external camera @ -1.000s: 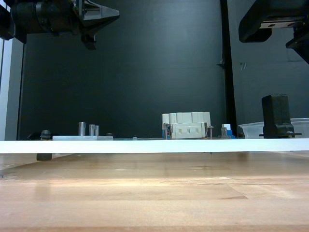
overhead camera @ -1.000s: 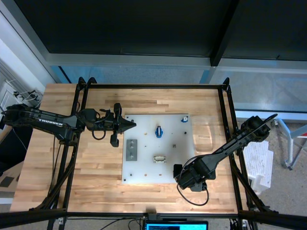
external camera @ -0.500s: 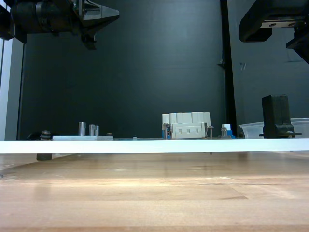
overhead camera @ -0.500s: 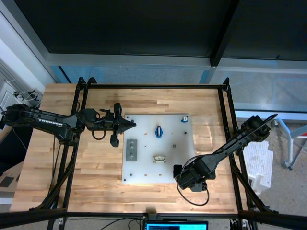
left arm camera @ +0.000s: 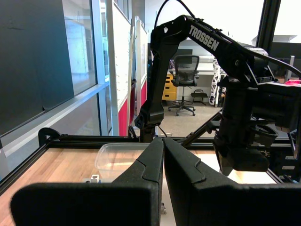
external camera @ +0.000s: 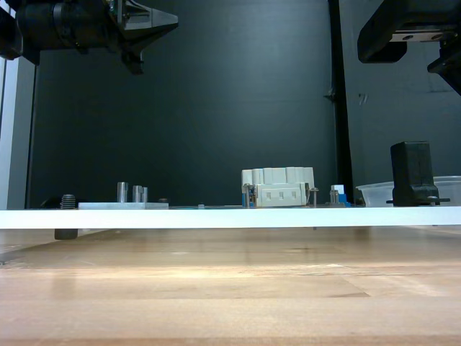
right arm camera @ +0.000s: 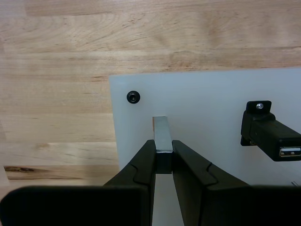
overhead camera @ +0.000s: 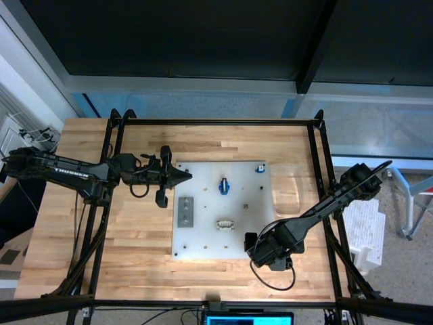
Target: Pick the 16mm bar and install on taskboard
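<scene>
Against one second ago, almost nothing differs. The left arm (overhead camera: 61,169) is unchanged. In the low view the right arm (external camera: 403,32) sits a hair further toward the taskboard's right side.

Right pincer (right arm camera: 162,145) is clamped on the 16mm bar (right arm camera: 161,133), which sticks out past the fingertips. It is over the taskboard (right arm camera: 211,103), just inside the near right corner, between a black screw (right arm camera: 133,97) and a black fixture (right arm camera: 270,132).

Left pincer (left arm camera: 163,141) is closed on nothing, raised over the taskboard's far left corner.

Writing: white "TROSSEN" lettering (left arm camera: 203,37) on the right arm.

Room: bare wooden bench (overhead camera: 135,237) shows on all sides of the taskboard. A clear tray (overhead camera: 287,193) lies just beside its right edge.
</scene>
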